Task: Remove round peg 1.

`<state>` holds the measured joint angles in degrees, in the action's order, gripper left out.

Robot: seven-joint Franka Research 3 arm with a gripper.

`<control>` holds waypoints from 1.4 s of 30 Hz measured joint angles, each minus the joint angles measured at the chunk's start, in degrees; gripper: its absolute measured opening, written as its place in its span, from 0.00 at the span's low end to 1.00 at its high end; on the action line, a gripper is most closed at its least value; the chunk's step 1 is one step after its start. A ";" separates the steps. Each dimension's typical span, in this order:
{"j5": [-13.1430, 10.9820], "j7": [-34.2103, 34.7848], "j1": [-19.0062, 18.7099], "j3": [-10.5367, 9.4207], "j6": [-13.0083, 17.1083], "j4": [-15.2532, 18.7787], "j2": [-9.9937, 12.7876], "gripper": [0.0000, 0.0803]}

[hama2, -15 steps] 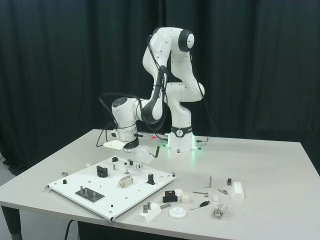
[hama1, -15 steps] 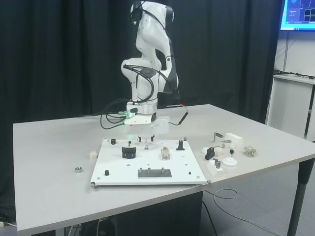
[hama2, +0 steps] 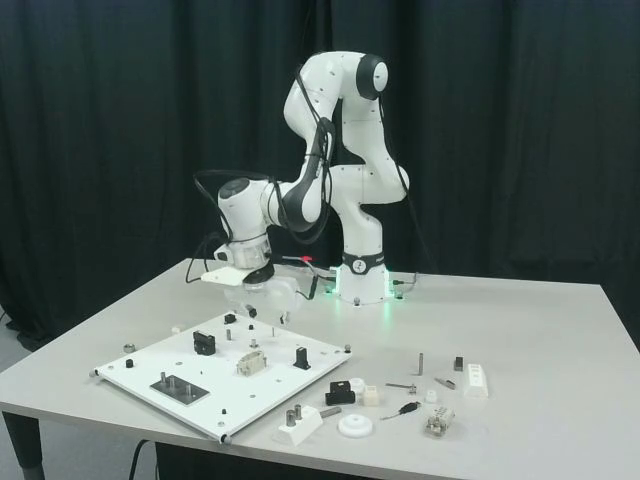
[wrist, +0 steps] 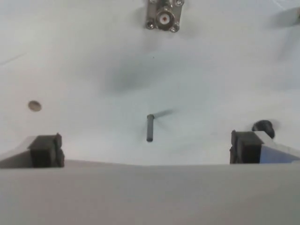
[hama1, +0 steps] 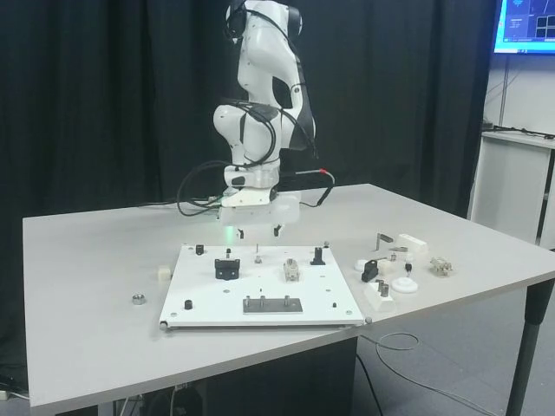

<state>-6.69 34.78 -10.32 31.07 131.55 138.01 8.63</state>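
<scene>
Your claw (wrist: 145, 149) is released w/ nothing in it, hovering above the peg (wrist: 150, 127) upright at frame centre on the white board (hama1: 260, 290); descend off-centre & a fingertip may hit its top.

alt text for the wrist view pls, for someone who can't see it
A thin grey peg stands upright in the white board, centred between the open gripper and untouched by its two black fingertips. Beyond the peg, a small square metal connector sits on the board.
</scene>
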 joint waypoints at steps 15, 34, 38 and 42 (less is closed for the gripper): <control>3.82 0.56 0.00 0.04 -3.23 -0.75 -4.30 1.00; 4.18 2.59 0.00 0.41 -3.67 -0.77 -5.52 1.00; 4.31 3.13 0.00 0.44 -3.67 -0.77 -5.57 1.00; 4.59 3.58 0.00 0.44 -3.71 -0.77 -5.64 1.00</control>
<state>-2.10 38.37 -10.32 31.50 127.84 137.24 2.99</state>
